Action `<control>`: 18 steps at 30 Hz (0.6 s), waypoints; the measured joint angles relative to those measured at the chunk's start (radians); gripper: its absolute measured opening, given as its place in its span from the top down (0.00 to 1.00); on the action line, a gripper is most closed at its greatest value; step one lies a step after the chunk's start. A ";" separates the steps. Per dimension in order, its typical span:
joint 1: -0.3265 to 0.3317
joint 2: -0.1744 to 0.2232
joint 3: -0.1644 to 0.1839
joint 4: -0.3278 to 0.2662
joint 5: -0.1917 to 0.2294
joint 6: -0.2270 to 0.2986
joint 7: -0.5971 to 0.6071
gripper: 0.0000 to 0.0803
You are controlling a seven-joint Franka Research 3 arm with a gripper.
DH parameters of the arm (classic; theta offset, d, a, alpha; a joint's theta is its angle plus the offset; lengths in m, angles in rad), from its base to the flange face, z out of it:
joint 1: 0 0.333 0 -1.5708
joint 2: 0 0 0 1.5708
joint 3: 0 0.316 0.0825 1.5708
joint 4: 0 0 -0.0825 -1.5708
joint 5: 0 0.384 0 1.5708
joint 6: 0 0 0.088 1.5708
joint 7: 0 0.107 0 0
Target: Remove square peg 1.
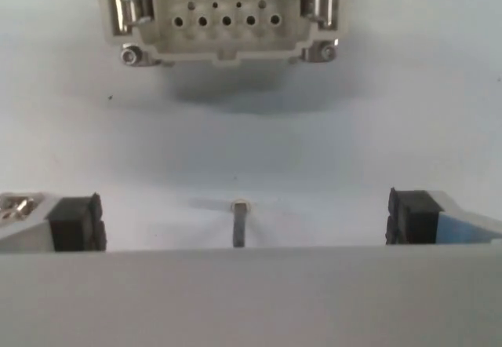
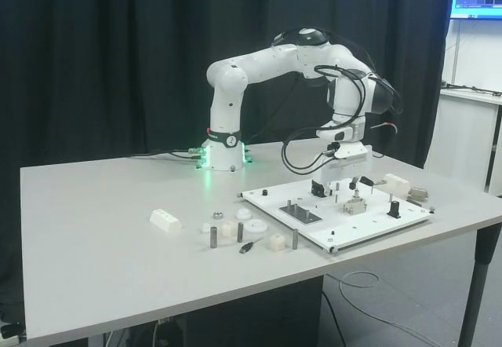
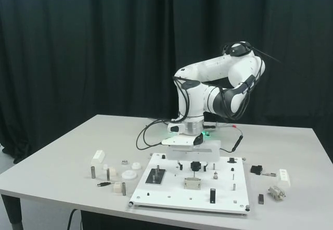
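Observation:
A thin grey peg [image 1: 239,225] stands upright on the white board [image 1: 314,143], seen end-on in the wrist view. My gripper [image 1: 243,220] is open, and its black pads [image 1: 76,221] stand well apart on either side of the peg without touching it. In the room views the gripper [image 2: 337,184] [image 3: 195,165] hangs low over the back middle of the board [image 2: 369,229] [image 3: 171,199].
A grey multi-pin connector housing [image 1: 223,17] [image 3: 193,183] is fixed on the board close to the peg. A black plate with a post [image 2: 298,212] and a black block [image 2: 394,208] also stand there. Loose white and grey parts [image 2: 235,229] lie beside the board.

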 joint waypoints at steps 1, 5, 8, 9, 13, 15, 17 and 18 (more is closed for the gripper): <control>0.001 0.000 0.002 0.000 0.000 0.000 0.003 0.00; 0.007 0.000 0.006 -0.002 0.000 0.000 0.011 0.00; 0.014 0.000 0.008 -0.005 -0.001 0.000 0.014 0.00; 0.016 0.000 0.008 -0.007 -0.001 0.000 0.016 0.00; 0.027 0.000 0.009 -0.016 -0.002 0.000 0.022 0.00; 0.032 0.000 0.010 -0.022 -0.002 0.002 0.022 0.00; 0.038 0.000 0.010 -0.029 -0.002 0.007 0.022 0.00; 0.040 0.000 0.011 -0.032 -0.002 0.010 0.022 0.00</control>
